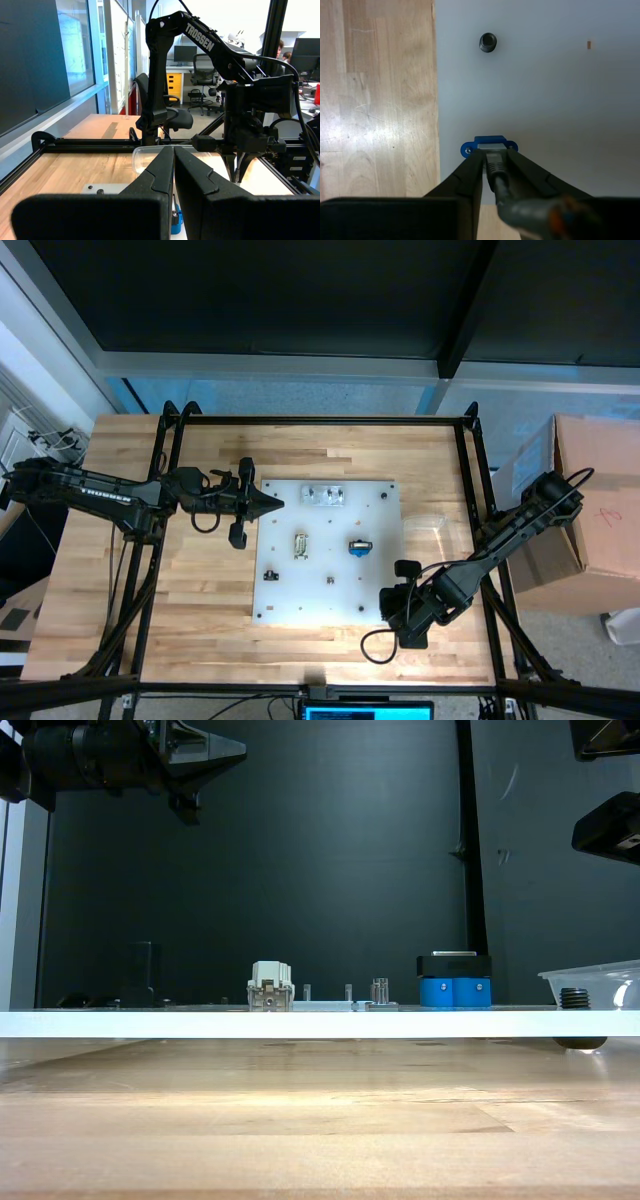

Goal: Remove the RJ45 connector from the taskboard and place in the container

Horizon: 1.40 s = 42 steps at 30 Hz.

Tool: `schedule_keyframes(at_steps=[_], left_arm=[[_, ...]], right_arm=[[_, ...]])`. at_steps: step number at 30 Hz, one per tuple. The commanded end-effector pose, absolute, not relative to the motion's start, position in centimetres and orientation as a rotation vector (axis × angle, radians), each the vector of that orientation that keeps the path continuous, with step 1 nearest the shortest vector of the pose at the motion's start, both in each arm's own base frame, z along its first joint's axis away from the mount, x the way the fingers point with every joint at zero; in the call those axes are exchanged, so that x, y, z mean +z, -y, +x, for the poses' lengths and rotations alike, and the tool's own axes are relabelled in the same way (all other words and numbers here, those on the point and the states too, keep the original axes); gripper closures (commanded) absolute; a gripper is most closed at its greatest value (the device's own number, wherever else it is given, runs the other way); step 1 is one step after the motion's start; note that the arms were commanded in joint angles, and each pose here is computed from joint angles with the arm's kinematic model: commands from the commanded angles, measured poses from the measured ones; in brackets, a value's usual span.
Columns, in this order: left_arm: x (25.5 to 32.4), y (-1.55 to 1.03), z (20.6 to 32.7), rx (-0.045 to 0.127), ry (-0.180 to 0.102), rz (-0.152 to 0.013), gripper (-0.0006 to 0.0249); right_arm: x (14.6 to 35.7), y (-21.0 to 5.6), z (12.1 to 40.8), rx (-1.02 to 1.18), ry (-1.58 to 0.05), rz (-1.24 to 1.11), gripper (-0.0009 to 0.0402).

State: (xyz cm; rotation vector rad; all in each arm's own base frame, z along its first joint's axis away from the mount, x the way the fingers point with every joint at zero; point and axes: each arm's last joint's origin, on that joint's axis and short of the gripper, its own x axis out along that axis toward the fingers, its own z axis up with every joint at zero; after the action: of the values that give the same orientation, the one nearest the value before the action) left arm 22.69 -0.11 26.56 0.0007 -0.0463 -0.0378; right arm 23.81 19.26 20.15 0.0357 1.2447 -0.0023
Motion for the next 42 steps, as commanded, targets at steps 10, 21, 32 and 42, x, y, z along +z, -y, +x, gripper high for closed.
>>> schedule_keyframes(at_steps=[10,21,32,42], left_arm=[[26.57,0.10,22.7,-0.037,0.047,0.001,0.0243],[26.57,0.10,22.7,-0.037,0.047,0.001,0.0243],[26.57,0.11,22.7,-0.038,0.047,0.001,0.0243],[26.57,0.11,22.7,-0.038,0.047,0.001,0.0243]], right_arm=[[20.2,-19.3,23.8,0.001,-1.243,0.041,0.0394],[21.6,-19.2,23.7,0.016,-1.213,0.062,0.0393],[24.1,-17.8,23.2,0.026,-1.151,0.120,0.0393],[25.6,-16.1,22.7,0.017,-1.133,0.127,0.0393]])
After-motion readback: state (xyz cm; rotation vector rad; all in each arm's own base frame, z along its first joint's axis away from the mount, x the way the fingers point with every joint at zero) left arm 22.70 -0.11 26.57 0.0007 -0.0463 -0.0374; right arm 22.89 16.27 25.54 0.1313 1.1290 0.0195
